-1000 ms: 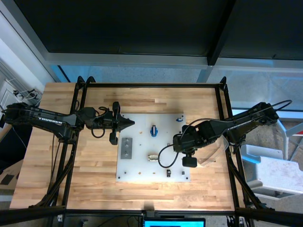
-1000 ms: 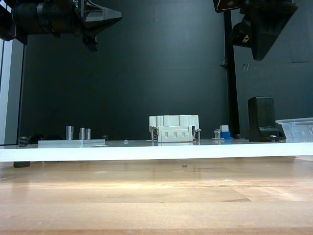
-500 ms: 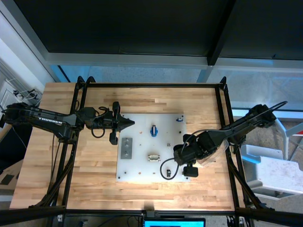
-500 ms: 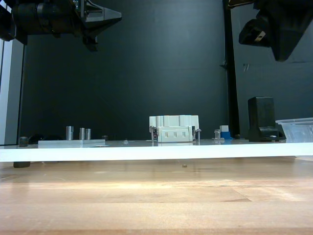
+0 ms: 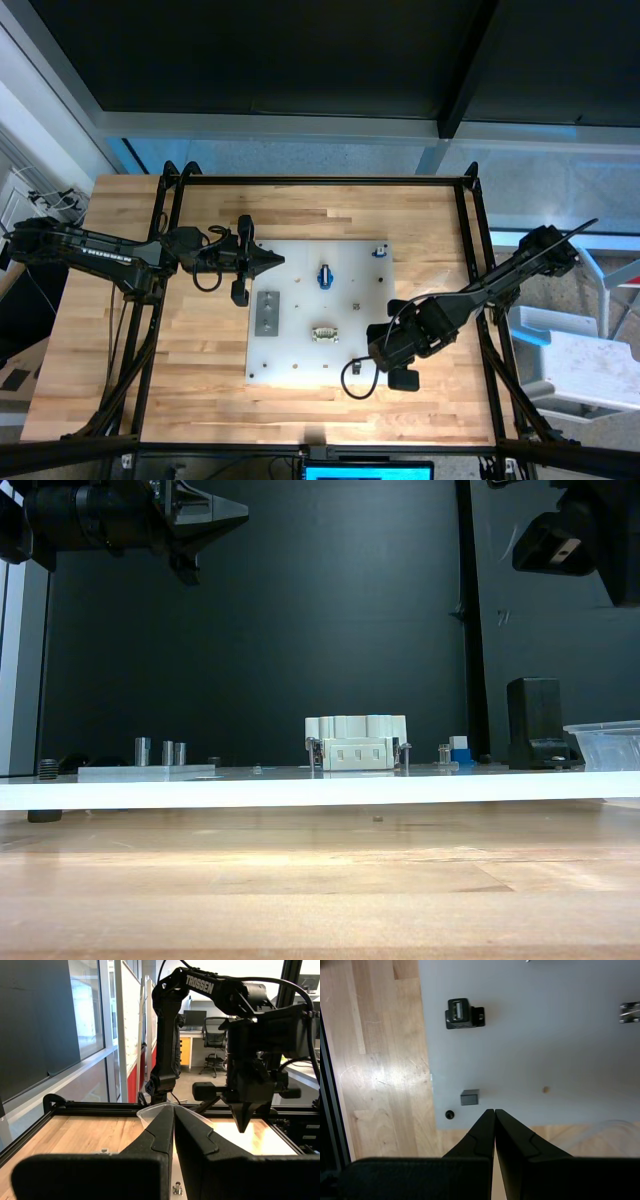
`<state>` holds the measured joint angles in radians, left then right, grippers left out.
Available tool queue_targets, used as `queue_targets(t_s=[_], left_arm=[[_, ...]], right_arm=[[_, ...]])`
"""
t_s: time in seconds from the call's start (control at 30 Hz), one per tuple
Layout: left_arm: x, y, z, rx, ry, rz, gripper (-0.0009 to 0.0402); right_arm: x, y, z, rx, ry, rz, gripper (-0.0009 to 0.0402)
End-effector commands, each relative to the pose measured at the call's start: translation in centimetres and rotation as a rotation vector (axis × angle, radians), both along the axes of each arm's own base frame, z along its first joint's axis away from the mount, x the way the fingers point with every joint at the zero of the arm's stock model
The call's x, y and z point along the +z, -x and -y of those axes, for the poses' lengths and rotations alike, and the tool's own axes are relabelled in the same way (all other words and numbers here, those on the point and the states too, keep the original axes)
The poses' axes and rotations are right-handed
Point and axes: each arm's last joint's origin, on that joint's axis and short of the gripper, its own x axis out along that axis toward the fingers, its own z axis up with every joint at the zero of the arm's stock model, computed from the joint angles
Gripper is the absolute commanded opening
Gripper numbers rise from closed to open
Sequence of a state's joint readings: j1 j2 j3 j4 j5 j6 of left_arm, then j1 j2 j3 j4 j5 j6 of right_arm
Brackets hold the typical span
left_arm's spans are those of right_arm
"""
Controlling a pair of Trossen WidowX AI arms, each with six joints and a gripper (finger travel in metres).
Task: Pick the 16mm bar from the taskboard and place it in the container
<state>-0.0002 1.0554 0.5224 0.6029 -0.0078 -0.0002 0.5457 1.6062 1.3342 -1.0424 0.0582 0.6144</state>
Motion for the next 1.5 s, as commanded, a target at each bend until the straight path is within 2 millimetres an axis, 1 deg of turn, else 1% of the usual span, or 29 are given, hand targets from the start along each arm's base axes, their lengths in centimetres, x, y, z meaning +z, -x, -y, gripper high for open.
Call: queue_targets(t_s=[0.03,0.27,0.37,0.47,0.8,0.9,0.97,1.03,1.13,1.5], left_arm=[[0.0,0.0,0.0,0.0,0.0,0.0,0.0],[0.0,0.0,0.0,0.0,0.0,0.0,0.0],[0.0,0.0,0.0,0.0,0.0,0.0,0.0],[0.0,0.0,0.0,0.0,0.0,0.0,0.0],[0.0,0.0,0.0,0.0,0.0,0.0,0.0],[0.0,0.0,0.0,0.0,0.0,0.0,0.0],[0.0,0.0,0.0,0.0,0.0,0.0,0.0],[0.0,0.0,0.0,0.0,0.0,0.0,0.0],[0.0,0.0,0.0,0.0,0.0,0.0,0.0],[0.0,0.0,0.0,0.0,0.0,0.0,0.0]], right_arm=[[-0.3,0.1,-0.7,0.001,-0.011,0.003,0.0],[-0.8,-0.1,-1.3,0.003,-0.008,-0.001,0.0001],[-1.1,-0.2,-1.7,0.011,-0.008,0.0,0.0019],[-1.4,-0.3,-1.8,0.013,-0.001,-0.009,0.0055],[-2.3,-0.6,-2.2,0.016,0.018,-0.018,0.0205],[-2.5,-0.7,-2.2,0.015,0.034,-0.017,0.0238],[-2.6,-0.6,-2.2,0.016,0.037,-0.019,0.0253],[-2.9,-0.6,-2.2,0.017,0.04,-0.02,0.0262],[-3.5,-0.5,-2.1,0.02,0.043,-0.022,0.0265],[-5.0,-0.6,-2.3,0.048,0.066,-0.045,0.0249]])
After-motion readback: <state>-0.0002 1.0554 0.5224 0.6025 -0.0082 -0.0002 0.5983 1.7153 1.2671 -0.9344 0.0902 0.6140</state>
